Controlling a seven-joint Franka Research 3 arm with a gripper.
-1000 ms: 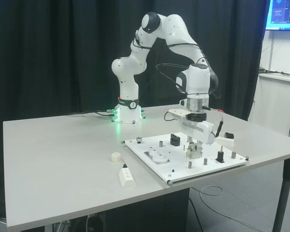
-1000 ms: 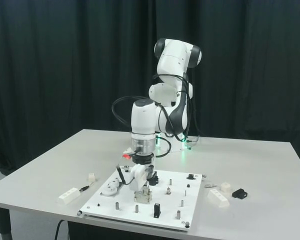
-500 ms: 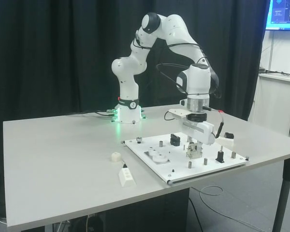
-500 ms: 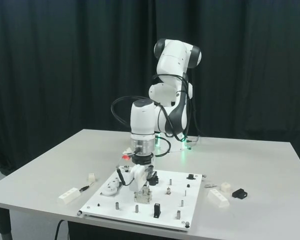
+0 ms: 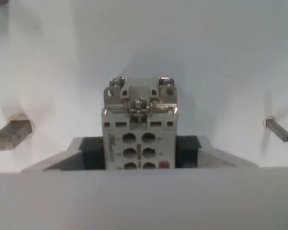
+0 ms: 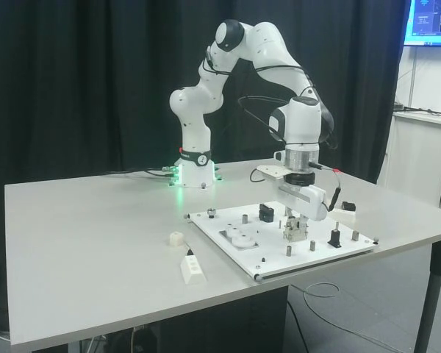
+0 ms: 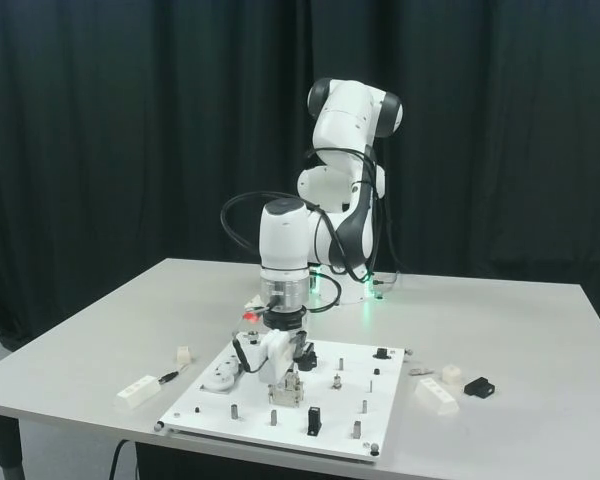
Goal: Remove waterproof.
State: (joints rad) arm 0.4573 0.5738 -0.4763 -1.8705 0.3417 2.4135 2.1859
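Observation:
The waterproof connector is a grey-white block with round sockets and metal screws, standing on the white board. In the wrist view it sits between my two black finger pads, which lie against both of its sides. My gripper is shut on it, low over the board. In the first room view the gripper points straight down onto the connector near the board's middle. The second room view shows the same gripper and connector.
On the board stand a round white part, black parts and several metal pegs. Beside the board lie a white box with a black plug, a small white cube, a white block and a black piece.
The wrist has shifted very slightly over the connector; the board and the loose parts have not moved.

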